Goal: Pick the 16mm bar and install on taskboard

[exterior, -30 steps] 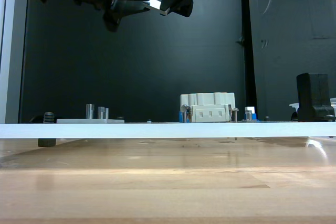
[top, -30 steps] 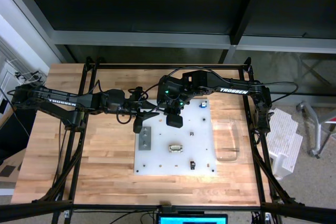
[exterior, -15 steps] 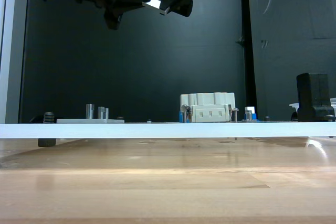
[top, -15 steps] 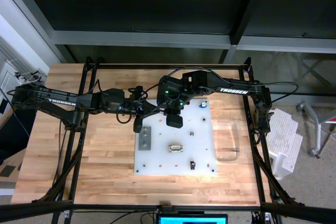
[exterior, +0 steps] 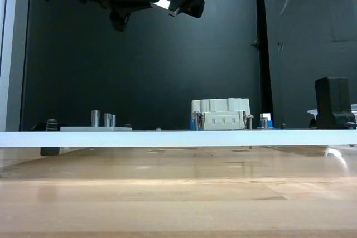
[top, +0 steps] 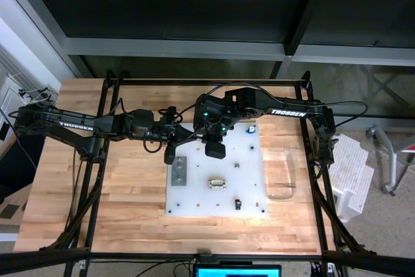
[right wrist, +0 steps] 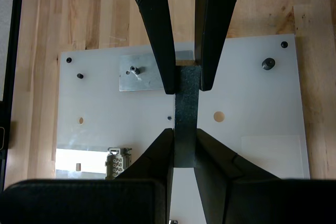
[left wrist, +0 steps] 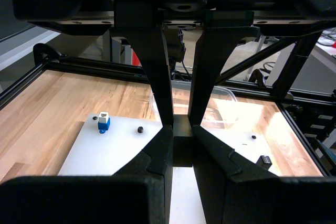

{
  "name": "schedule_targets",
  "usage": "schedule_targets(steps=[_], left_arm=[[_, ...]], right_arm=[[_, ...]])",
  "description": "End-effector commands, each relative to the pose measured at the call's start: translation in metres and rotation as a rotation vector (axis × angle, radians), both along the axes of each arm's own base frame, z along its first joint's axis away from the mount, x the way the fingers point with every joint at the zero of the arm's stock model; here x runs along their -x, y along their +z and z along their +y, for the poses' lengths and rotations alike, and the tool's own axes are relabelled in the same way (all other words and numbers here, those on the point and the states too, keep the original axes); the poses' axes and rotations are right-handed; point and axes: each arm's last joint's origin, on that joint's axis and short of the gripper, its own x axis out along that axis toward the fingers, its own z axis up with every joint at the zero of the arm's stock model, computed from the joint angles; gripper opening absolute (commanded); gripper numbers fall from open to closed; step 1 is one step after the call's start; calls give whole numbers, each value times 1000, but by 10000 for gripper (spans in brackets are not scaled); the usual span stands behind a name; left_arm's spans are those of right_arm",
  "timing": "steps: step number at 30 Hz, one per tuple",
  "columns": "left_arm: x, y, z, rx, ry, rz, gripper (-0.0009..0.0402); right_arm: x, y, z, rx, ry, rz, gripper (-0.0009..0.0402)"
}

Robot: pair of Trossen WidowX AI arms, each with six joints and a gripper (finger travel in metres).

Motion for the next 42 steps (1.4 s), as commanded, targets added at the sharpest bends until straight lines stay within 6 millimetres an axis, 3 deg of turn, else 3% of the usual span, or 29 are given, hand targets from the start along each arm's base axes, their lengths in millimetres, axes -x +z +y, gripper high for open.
schedule_targets(steps=[1, 7, 18, 25, 33, 42], left_arm=[[0, -1, 0, 1, 0, 6, 1], [0, -1, 0, 1, 0, 6, 1], [0, 0, 0, -1, 0, -3, 1], [0, 1, 1, -16, 15, -14, 0], [-1, 6, 2, -44, 46, -60, 0], [-2, 12, 2, -58, 52, -126, 0]], right_arm=[[0, 1, 0, 1, -2, -5, 6], [0, 1, 0, 1, -3, -5, 46], [5, -1, 0, 1, -2, 43, 166], [12, 15, 1, 50, 9, -34, 226], [26, 38, 1, 131, -17, -149, 240], [51, 39, 1, 157, -46, -349, 240]])
